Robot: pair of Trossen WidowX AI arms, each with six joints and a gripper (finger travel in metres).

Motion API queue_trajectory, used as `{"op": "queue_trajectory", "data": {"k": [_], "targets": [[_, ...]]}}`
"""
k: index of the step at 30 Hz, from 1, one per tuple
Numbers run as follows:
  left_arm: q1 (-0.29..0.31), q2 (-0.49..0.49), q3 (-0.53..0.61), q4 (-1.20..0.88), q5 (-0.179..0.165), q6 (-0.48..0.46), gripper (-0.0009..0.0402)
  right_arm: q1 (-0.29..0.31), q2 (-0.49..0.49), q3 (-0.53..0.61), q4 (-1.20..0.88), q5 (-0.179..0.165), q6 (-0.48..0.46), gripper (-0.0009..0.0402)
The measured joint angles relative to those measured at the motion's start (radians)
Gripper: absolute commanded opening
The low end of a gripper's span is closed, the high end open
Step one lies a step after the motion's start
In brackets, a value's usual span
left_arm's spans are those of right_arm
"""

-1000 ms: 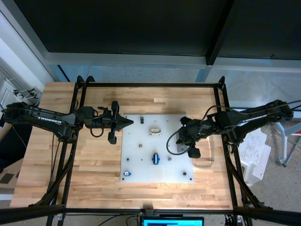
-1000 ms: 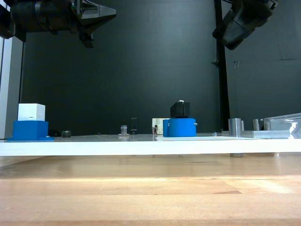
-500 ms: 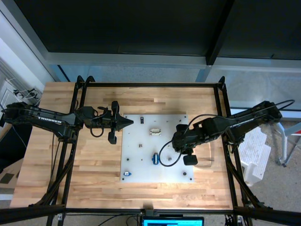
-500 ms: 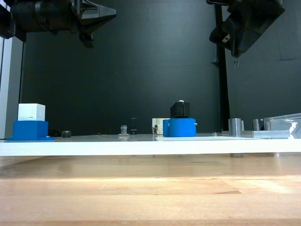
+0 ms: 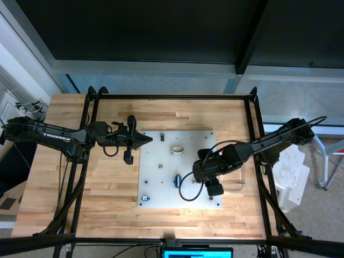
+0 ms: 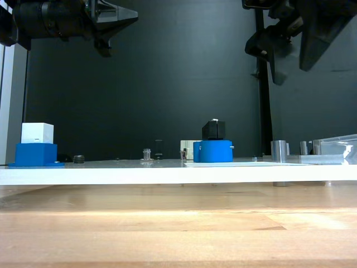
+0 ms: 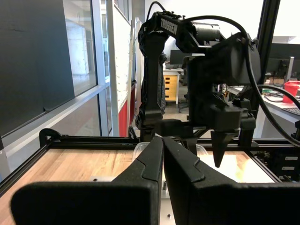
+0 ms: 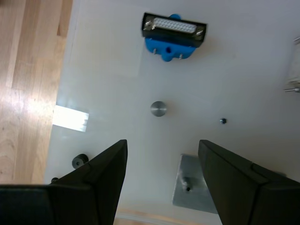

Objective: Remove the 16mm cylinder and place in the container

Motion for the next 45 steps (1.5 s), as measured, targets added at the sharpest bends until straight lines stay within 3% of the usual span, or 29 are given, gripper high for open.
{"op": "queue_trajectory", "data": {"k": [34,45], "targets": [[0.0,0.0,0.0,0.0,0.0,0.0,0.0,0.063,0.212,0.0,0.091,-0.003,0.099,0.0219],[0.0,0.0,0.0,0.0,0.0,0.0,0.0,0.065,0.27,-0.002,0.116,-0.014,0.122,0.0179]]}}
